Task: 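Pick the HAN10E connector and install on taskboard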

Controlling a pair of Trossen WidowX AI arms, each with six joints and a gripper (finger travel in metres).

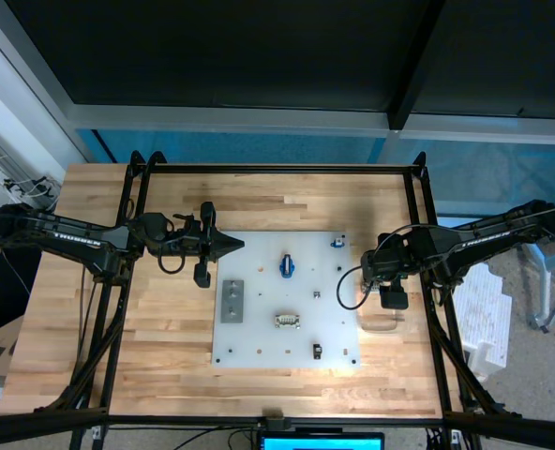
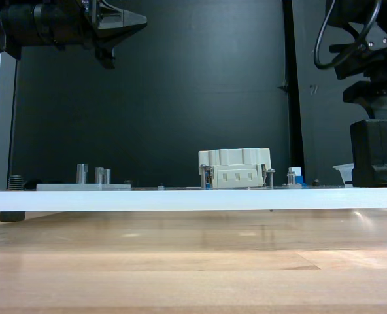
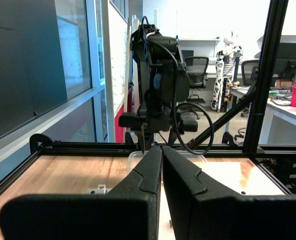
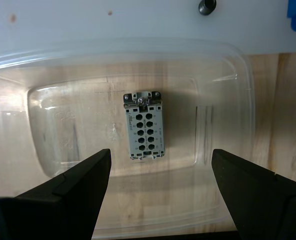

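Observation:
The HAN10E connector (image 4: 144, 132), a pale grey block with two rows of dark pin holes, lies flat inside a clear plastic tray (image 4: 238, 65). Above it hangs my right gripper (image 4: 159, 154), open, with its fingers wide apart on either side of the connector and touching nothing. From above, the right gripper (image 1: 393, 298) hovers over the tray (image 1: 381, 323), just off the right edge of the white taskboard (image 1: 259, 347). My left gripper (image 1: 232, 244) is shut and empty, held high over the board's left rear edge.
On the taskboard stand a grey metal block (image 1: 232, 300), a blue fitting (image 1: 287, 265), a beige socket housing (image 1: 288, 321) and a small black part (image 1: 318, 352). A black frame rail (image 1: 277, 170) bounds the table.

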